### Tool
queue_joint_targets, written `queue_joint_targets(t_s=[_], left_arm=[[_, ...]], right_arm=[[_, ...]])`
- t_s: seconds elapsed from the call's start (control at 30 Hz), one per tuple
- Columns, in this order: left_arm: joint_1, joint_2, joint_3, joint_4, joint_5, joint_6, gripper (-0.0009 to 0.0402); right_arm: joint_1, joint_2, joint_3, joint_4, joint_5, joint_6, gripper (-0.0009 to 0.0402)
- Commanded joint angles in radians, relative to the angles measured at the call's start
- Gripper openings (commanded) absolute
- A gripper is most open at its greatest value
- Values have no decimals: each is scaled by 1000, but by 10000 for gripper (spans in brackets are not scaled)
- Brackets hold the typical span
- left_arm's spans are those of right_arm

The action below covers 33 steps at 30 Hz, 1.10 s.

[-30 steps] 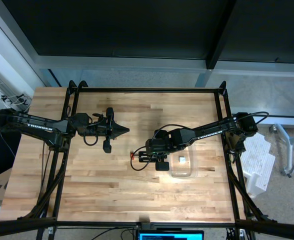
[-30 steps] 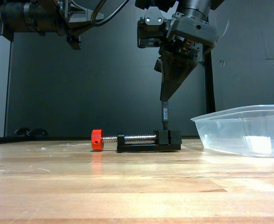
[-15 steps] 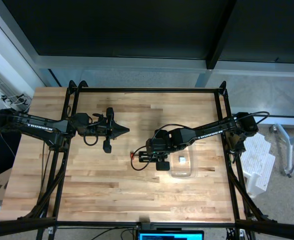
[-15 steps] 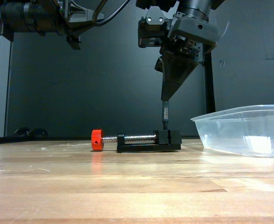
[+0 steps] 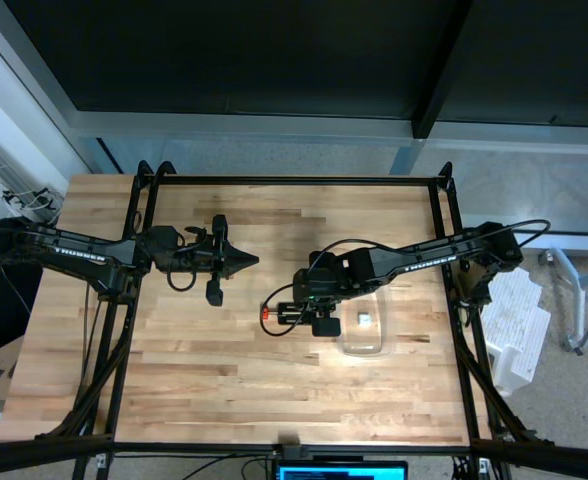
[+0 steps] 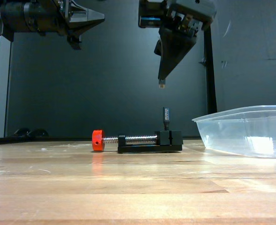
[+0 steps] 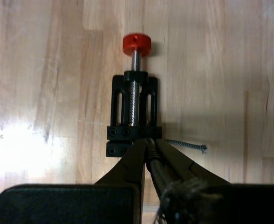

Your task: Remove the USB-C connector from taskboard and place in the container

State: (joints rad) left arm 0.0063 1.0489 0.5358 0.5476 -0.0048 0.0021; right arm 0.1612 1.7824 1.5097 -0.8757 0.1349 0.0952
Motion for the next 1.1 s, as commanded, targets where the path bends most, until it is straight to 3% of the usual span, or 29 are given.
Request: queue_joint_targets(t_s=[0.03, 0.53, 1.1], left_arm=[[0, 0, 0, 0, 0, 0, 0], [0, 0, 0, 0, 0, 0, 0], [0, 0, 0, 0, 0, 0, 0]], right_arm=[[1, 2, 2, -1, -3, 1, 0], [14, -69, -20, -55, -3, 5, 0], [47, -312, -317, -40, 5, 54, 0]])
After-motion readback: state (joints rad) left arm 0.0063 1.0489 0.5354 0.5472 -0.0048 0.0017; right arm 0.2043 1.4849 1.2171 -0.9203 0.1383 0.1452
